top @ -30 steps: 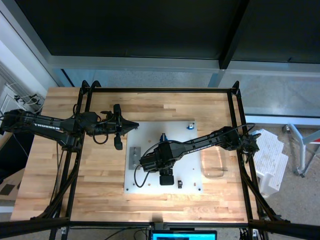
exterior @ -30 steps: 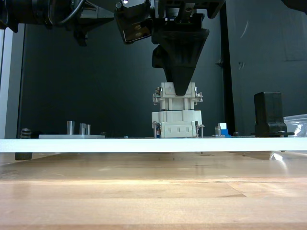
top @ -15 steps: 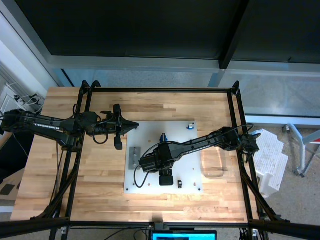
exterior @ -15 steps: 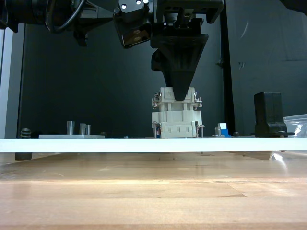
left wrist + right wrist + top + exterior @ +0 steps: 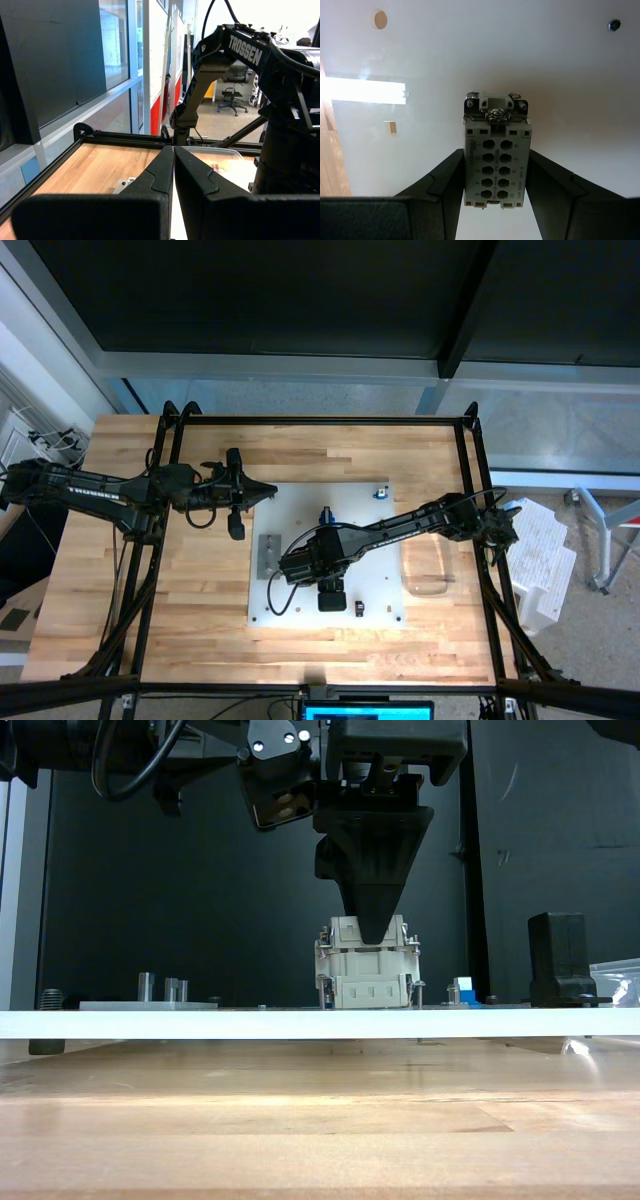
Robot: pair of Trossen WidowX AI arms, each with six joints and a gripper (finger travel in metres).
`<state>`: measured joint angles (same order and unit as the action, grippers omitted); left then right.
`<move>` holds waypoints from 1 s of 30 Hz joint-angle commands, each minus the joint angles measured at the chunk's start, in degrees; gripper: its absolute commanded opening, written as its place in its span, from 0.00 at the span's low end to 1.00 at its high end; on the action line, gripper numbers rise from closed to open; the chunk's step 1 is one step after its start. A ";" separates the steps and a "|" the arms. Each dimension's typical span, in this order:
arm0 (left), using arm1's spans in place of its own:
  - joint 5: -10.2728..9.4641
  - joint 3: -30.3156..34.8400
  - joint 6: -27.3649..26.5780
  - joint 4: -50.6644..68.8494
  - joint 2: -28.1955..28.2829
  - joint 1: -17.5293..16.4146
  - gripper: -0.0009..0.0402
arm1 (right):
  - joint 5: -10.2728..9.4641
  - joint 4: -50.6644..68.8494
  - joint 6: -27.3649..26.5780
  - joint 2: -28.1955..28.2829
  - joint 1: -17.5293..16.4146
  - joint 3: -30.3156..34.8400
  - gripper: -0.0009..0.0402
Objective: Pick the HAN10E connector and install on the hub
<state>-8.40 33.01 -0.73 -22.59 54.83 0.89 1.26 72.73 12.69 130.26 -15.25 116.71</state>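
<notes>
TROSSEN was read in white on the right arm (image 5: 245,48). Numerals on the HAN10E connector (image 5: 496,162) could not be made out.

- A light butcher-block wooden table (image 5: 190,580) carries a white rectangular board (image 5: 385,530) at its centre.
- A clear plastic tray (image 5: 430,568) lies on the wood at the board's 3 o'clock.
- On the board stand a grey metal block with pegs (image 5: 268,558) at 9 o'clock, a small blue-and-white part (image 5: 380,492) at 1 o'clock, a small black part (image 5: 360,607) at 5 o'clock, and the beige-grey eared hub (image 5: 367,990) near 6 o'clock.
- The right gripper (image 5: 374,925) clamps the pale grey HAN10E connector (image 5: 496,160) atop the hub.
- The left gripper (image 5: 270,490), fingers pressed together, hangs over the board's 10 o'clock corner.
</notes>
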 commanded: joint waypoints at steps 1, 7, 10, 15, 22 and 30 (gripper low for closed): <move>0.00 0.02 0.00 0.02 0.02 -0.02 0.02 | 0.17 -0.55 0.09 0.48 0.00 -0.52 0.14; 0.00 0.02 0.00 0.04 0.02 -0.02 0.02 | 0.17 -0.50 0.07 0.35 0.00 -0.52 0.14; 0.00 0.02 0.00 0.02 0.02 -0.02 0.02 | 0.17 -0.50 0.11 0.35 -0.02 -0.52 0.14; 0.00 0.02 0.00 0.02 0.02 0.00 0.02 | 0.11 -0.52 0.26 0.22 -0.02 -0.52 0.15; 0.00 0.02 0.00 0.02 0.02 -0.02 0.02 | 0.22 -1.03 0.31 -0.61 -0.15 -0.52 0.30; 0.00 0.02 0.00 0.02 0.02 -0.02 0.02 | 0.37 -1.20 0.79 -1.70 -0.15 -0.52 0.58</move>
<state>-8.40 33.01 -0.75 -22.50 54.83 0.89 1.91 70.54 13.32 129.38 -15.40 115.81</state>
